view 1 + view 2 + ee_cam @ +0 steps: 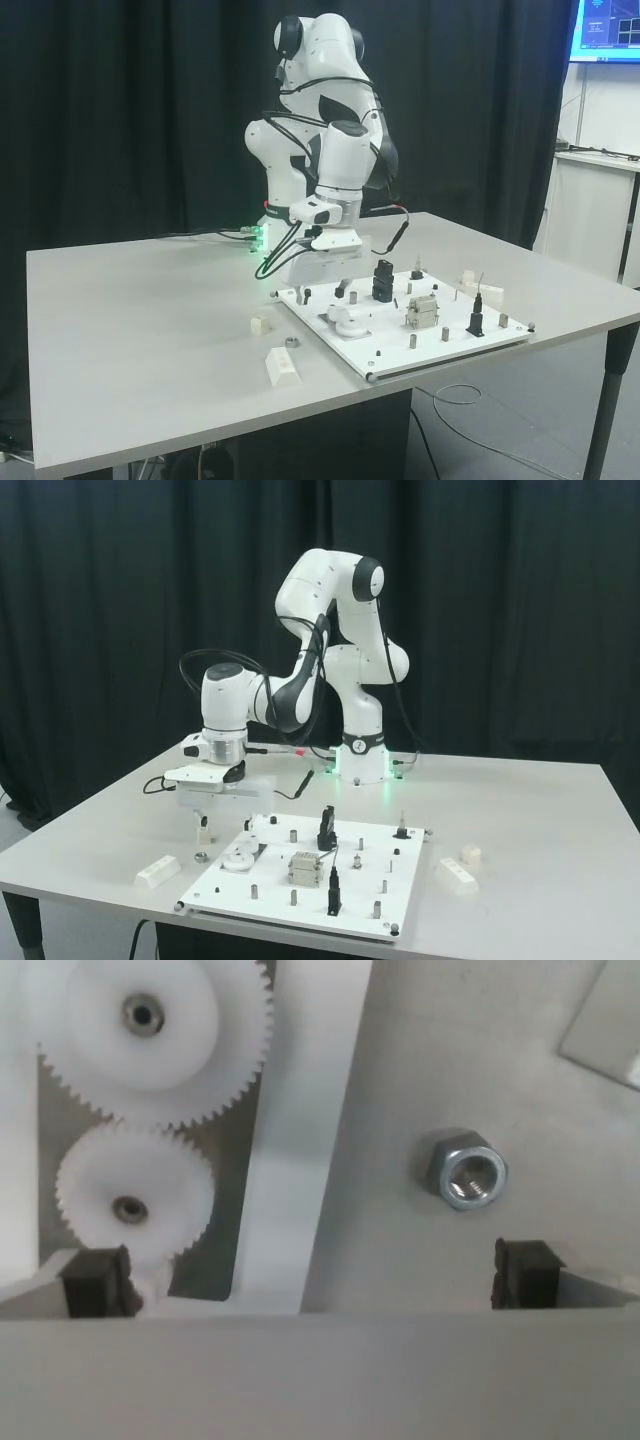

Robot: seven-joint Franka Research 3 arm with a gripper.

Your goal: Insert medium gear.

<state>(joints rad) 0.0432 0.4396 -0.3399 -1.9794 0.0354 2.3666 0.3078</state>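
Note:
Two white gears sit meshed on the white task board point(300, 1160). The wrist view shows the medium gear point(133, 1195) on its peg, touching the larger gear point(150, 1030). My gripper point(310, 1278) is open and holds nothing. One black fingertip point(95, 1280) is at the medium gear's rim; the other point(525, 1272) is over the grey table. From the room, the gripper point(205, 825) hangs just above the board's corner, close to the gears point(238, 860). The first room view shows the gears point(347, 318) below the gripper point(338, 270).
A metal nut point(468, 1170) lies on the table between the fingers, beside the board's edge point(200, 857). White blocks point(158, 870) point(260, 323) lie near that corner. The board carries a black connector point(325, 835), pegs and a metal part point(303, 868). More white pieces point(455, 872) lie beyond it.

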